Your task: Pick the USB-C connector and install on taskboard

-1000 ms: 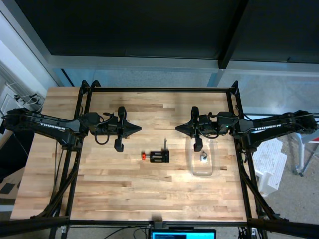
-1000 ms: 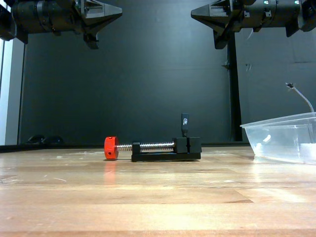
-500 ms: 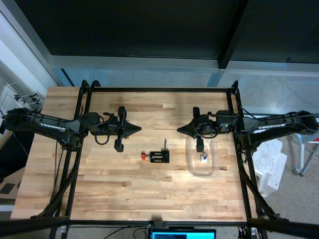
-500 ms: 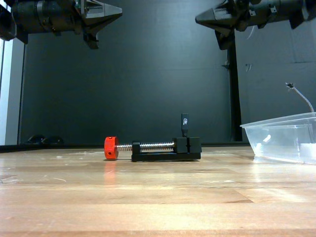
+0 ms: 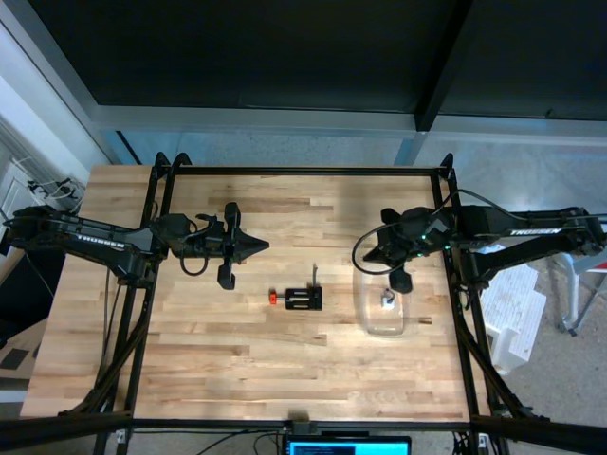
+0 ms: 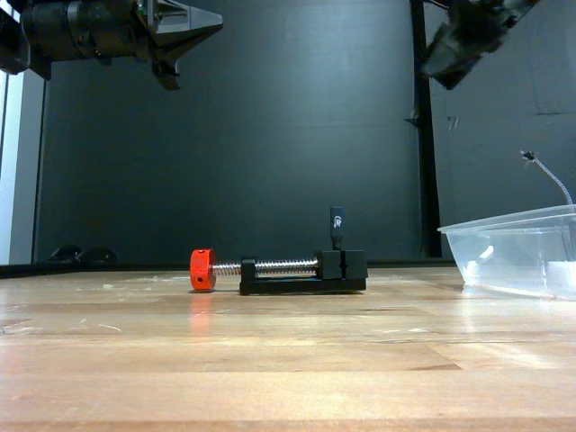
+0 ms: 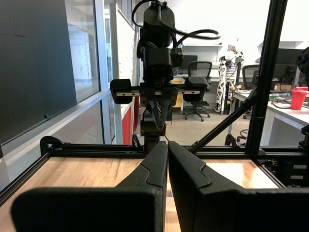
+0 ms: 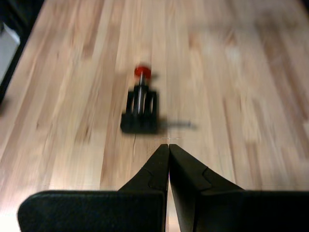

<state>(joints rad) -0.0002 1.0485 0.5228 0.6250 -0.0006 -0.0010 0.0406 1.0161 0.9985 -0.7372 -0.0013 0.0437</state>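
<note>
From above, the left gripper (image 5: pixel 260 246) hangs over the left half of the table (image 5: pixel 228 370), pointing inward. The right gripper (image 5: pixel 368 256) is tilted downward above the far end of a clear tray (image 5: pixel 368 324). The USB-C connector (image 5: pixel 388 301) lies inside this tray, touched by neither gripper. The taskboard (image 5: pixel 302 300) sits on the wood between the two arms, just left of the tray, with its red knob (image 5: pixel 272 298) at its left end.

From table height, the left gripper (image 6: pixel 216 20) is high above the wood and level. The right gripper (image 6: pixel 432 65) is also high and slants down toward the left. The taskboard (image 6: pixel 301 274) lies flat with a thin black stem (image 6: pixel 337 225) standing upright on it. The tray (image 6: pixel 513 256) is at the right; a pale spot behind its wall is perhaps the connector, but I cannot be sure.

In the left wrist view, the left gripper (image 7: pixel 167 144) has its two fingers pressed together with nothing between them.

In the right wrist view, the right gripper (image 8: pixel 169 145) also has its fingers closed together and empty. The taskboard (image 8: pixel 140 113) shows, somewhat blurred, on the wood beyond the fingertips.
</note>
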